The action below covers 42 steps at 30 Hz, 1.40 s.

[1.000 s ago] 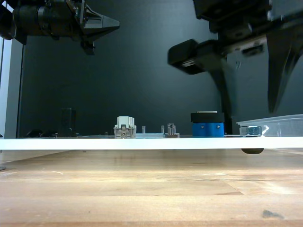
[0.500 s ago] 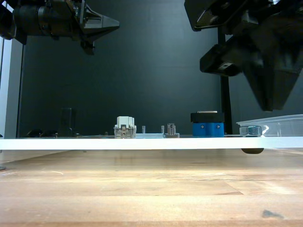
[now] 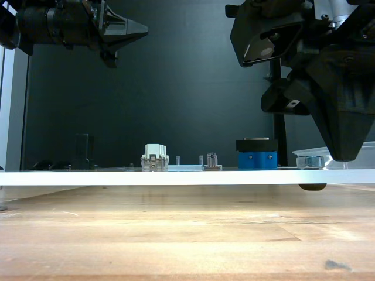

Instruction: Unfasten the M12 fastener and place in the container

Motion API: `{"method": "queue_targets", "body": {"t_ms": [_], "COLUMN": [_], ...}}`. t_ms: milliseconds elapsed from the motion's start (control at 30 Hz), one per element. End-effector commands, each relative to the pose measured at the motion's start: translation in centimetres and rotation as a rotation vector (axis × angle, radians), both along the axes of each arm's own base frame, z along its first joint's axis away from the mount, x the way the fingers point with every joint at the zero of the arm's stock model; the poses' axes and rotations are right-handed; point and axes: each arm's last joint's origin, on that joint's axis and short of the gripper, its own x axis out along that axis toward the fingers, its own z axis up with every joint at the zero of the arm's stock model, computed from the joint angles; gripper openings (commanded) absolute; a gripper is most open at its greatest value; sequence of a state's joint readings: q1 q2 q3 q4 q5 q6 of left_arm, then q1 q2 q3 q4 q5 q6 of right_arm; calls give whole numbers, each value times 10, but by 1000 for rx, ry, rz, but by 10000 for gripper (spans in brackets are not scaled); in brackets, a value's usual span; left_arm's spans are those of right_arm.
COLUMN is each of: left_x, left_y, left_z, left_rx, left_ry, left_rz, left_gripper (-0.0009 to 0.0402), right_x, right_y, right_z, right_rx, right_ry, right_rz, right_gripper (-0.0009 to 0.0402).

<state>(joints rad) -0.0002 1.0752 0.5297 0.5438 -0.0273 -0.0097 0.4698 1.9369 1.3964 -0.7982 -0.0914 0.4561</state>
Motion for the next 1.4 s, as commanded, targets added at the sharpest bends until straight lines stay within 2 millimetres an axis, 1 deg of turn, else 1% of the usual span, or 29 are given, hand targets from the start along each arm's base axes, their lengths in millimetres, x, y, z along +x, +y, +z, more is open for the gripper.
{"method": "queue_targets", "body": {"t_ms": [33,167,300,367,467,633,700,800,867,1000,1167,1400], "left_x": [0,0,0,0,0,0,0,0,0,0,0,0], "left_y": [0,0,0,0,0,0,0,0,0,0,0,0], "left_z": [0,0,0,0,0,0,0,0,0,0,0,0], "left_rx": [0,0,0,0,0,0,0,0,0,0,0,0], "left_ry": [-1,-1,-1,-1,-1,-1,-1,-1,-1,0,-1,-1], "left_rz": [0,0,0,0,0,0,-1,0,0,0,0,0], "left_gripper": [0,0,0,0,0,0,0,0,0,0,0,0], "right_x": [0,0,-5,-8,-11,-14,-14,-15,-14,-10,-3,-3], "right_y": [-2,-5,-15,-18,-19,-19,-17,-11,-9,-7,-4,-7], "right_z": [-3,-2,7,12,16,21,23,24,24,19,2,-1], "right_rx": [-6,-49,-258,-295,-304,-264,-186,-15,47,54,51,0], "right_ry": [7,-5,-65,-66,-53,-37,-5,68,77,47,4,-17], "right_rz": [-6,-17,-119,-128,-126,-119,-105,-67,-54,-50,-51,-67], "right_gripper": [0,0,0,0,0,0,0,0,0,0,0,0]}}
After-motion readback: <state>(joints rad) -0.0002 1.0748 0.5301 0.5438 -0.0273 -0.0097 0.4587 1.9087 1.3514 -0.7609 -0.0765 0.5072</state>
